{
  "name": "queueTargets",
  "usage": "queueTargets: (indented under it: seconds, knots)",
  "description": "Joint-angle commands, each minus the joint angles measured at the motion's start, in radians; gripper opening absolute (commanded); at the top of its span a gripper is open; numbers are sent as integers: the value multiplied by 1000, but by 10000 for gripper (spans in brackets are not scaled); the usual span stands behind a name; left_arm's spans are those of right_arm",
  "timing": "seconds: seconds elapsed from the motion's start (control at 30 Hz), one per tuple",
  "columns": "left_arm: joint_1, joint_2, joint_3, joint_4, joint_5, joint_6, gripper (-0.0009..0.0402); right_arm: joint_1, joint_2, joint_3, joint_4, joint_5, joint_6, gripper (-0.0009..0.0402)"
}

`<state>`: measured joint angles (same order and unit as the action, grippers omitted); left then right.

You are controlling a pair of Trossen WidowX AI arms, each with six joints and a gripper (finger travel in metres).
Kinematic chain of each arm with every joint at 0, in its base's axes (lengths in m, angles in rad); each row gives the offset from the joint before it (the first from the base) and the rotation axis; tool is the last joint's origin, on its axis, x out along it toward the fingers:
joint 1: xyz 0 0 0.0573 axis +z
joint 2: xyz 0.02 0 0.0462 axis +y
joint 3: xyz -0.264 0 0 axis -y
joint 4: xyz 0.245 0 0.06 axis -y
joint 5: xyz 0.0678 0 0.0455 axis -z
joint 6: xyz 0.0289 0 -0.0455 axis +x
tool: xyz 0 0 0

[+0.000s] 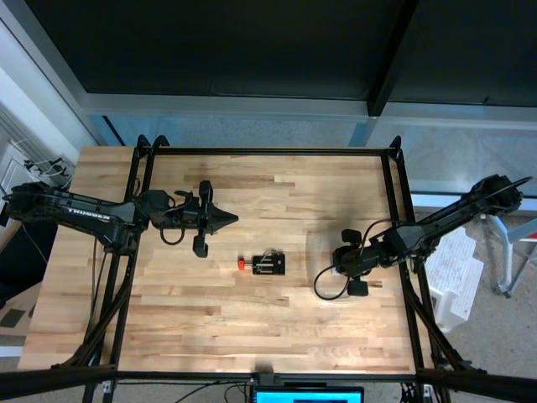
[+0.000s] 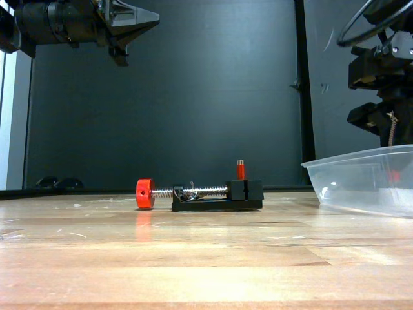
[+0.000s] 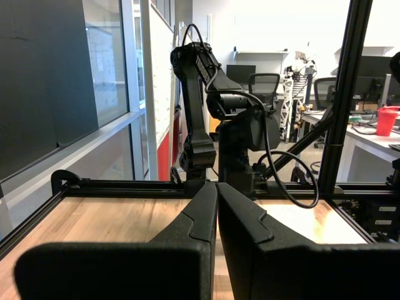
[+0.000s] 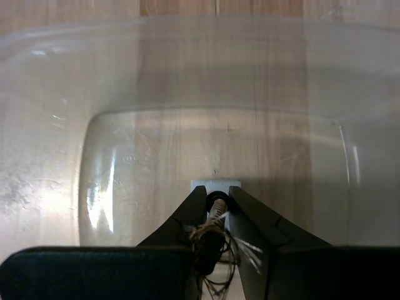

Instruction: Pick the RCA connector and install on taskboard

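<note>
- Gripping the RCA connector (image 4: 214, 219) between narrowly set fingers, your right claw (image 4: 217, 195) hangs over the clear plastic tray (image 2: 361, 169), at 3 o'clock from the taskboard (image 1: 270, 265) in the high view.
- The plug is pinched close to the tips, with frayed wire strands spilling out beside it. On so small a part the hold looks slim, so a quick swing could twist it or let it drop.
- Those loose strands could catch on the tray wall as you carry the plug out, dragging it askew in the claw.
- A small white cube (image 4: 215, 184) lies on the tray floor right under the tips. You cannot tell whether it touches the plug, so lifting crooked might knock it.
- The taskboard appears to rest free on the desk (image 1: 252, 336), red-orange knob (image 1: 242, 264) at its 9 o'clock end. Pressing the plug in off-axis would likely shove the block rather than seat the connector.
- Your left claw (image 3: 217, 187) is closed, fingers touching and holding nothing. It sits raised at 10 o'clock from the board and well apart, so it braces nothing.
</note>
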<state>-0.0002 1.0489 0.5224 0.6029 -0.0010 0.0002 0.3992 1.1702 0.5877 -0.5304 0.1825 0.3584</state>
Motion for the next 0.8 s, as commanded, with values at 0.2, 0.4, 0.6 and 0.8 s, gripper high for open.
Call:
queueTargets:
  seconds: [0.2,0.4,0.6,0.8]
  knots:
    - [0,0,0,0,0,0,0,0,-34,71,-122,0,1,2]
    - [0,0,0,0,0,0,0,0,-63,157,-234,-1,1,2]
    - [0,0,0,0,0,0,0,0,-69,229,-297,-3,1,2]
    - [0,0,0,0,0,0,0,-15,-69,239,-287,2,0,2]
